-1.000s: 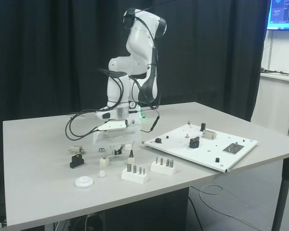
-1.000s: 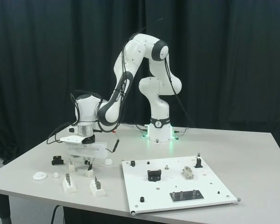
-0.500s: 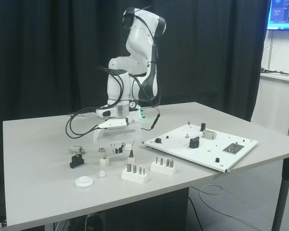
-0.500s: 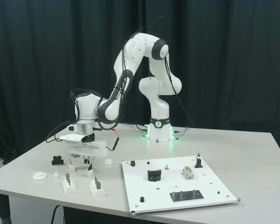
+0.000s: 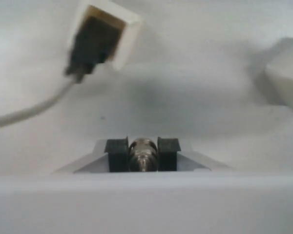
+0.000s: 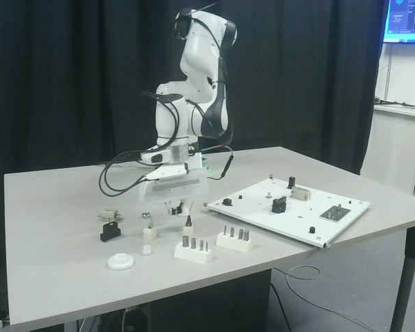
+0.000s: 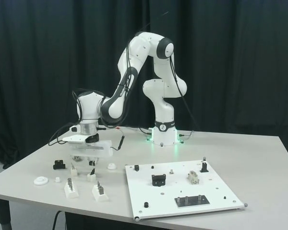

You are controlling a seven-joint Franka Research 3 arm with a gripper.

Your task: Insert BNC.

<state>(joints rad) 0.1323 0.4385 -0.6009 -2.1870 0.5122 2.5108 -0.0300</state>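
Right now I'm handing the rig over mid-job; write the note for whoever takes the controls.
End effector: shut on the BNC connector, which sits between the black fingers.
Position: the end effector hangs above the loose parts near the table's front edge, beside the white board, not over it.
Done: BNC connector picked up and clear of the table.
Left: carry it across to the white board, line it up with its socket, which I cannot pick out from these views, and insert it.
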